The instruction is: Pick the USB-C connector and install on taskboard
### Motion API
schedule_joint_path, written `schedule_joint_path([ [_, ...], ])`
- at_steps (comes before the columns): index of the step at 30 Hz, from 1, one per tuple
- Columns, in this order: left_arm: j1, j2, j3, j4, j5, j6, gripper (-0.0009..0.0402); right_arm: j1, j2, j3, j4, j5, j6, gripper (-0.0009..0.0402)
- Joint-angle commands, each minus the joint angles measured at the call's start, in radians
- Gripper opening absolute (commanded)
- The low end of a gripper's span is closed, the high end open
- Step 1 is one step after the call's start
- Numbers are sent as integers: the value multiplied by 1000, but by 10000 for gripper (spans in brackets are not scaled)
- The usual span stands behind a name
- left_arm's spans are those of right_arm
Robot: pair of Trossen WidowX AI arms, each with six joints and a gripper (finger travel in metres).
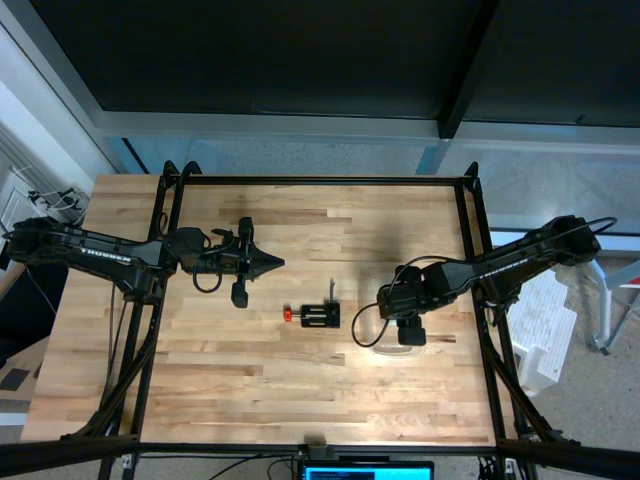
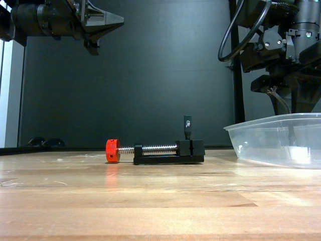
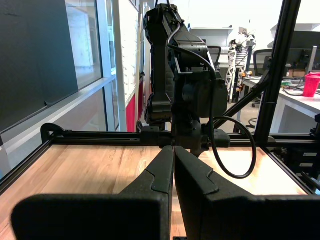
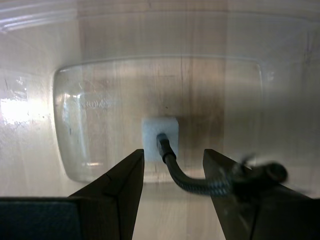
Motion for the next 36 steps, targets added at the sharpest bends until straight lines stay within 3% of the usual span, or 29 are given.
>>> schedule_joint_path([
  [1, 0, 0, 0, 0, 0, 0, 0, 0, 11, -1, 2, 0, -3, 154],
  [14, 0, 0, 0, 0, 0, 0, 0, 0, 31, -31, 47, 0, -6, 144],
  [36, 0, 0, 0, 0, 0, 0, 0, 1, 30, -47, 76, -9, -20, 34],
])
